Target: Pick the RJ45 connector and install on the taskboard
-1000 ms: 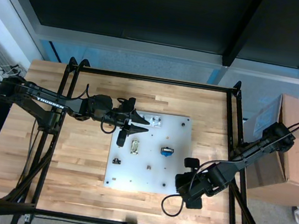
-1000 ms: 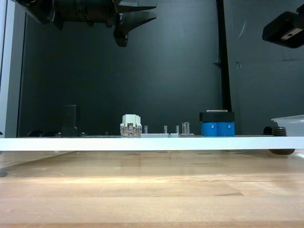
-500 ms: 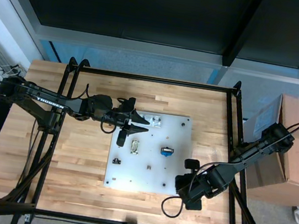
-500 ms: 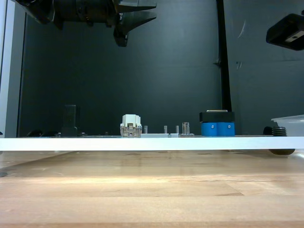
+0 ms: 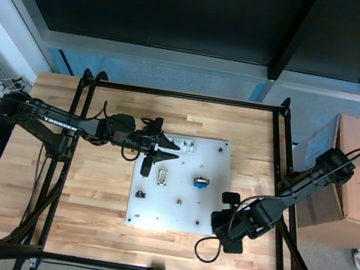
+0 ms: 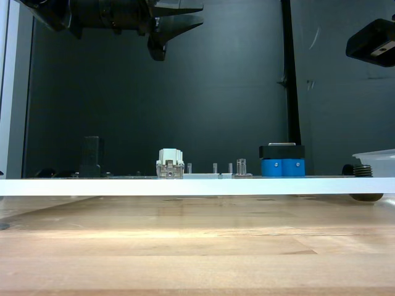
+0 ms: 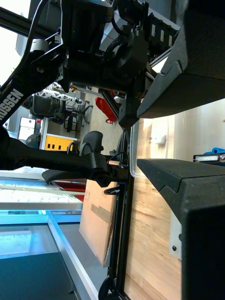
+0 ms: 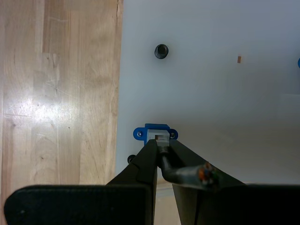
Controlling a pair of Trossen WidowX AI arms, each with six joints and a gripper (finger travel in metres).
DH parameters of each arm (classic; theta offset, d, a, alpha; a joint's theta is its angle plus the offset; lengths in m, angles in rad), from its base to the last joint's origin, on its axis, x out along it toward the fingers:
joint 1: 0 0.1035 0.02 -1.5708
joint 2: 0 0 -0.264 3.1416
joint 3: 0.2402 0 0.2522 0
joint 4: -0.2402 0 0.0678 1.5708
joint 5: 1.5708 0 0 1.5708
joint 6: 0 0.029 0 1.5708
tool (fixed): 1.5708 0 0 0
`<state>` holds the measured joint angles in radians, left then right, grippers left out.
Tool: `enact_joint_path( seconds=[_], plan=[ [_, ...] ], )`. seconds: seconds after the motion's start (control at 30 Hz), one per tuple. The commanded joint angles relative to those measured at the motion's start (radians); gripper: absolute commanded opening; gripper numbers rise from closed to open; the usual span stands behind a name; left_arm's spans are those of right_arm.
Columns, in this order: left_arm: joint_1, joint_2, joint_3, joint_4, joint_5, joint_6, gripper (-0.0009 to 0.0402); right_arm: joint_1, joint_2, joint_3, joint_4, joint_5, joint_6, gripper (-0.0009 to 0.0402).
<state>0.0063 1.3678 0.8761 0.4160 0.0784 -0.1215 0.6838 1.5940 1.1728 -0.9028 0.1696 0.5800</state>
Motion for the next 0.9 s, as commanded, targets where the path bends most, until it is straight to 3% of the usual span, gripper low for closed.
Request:
enact_joint_path(
  seconds=[0.03, 0.4, 0.9],
  plan=[
    [0.0, 0.0, 0.0, 0.001, 0.0, 0.0, 0.0115, 0.002, 0.002, -0.002, 0.0, -0.004, 0.0, 0.0],
    [0.0, 0.0, 0.0, 0.0, 0.0, 0.0, 0.0115, 0.004, 0.001, -0.008, 0.004, -0.003, 0.008, 0.0],
    [0.0, 0.0, 0.0, 0.0, 0.0, 0.0, 0.0115, 0.0, 0.002, -0.121, 0.108, -0.001, 0.018, 0.0]
  ],
)
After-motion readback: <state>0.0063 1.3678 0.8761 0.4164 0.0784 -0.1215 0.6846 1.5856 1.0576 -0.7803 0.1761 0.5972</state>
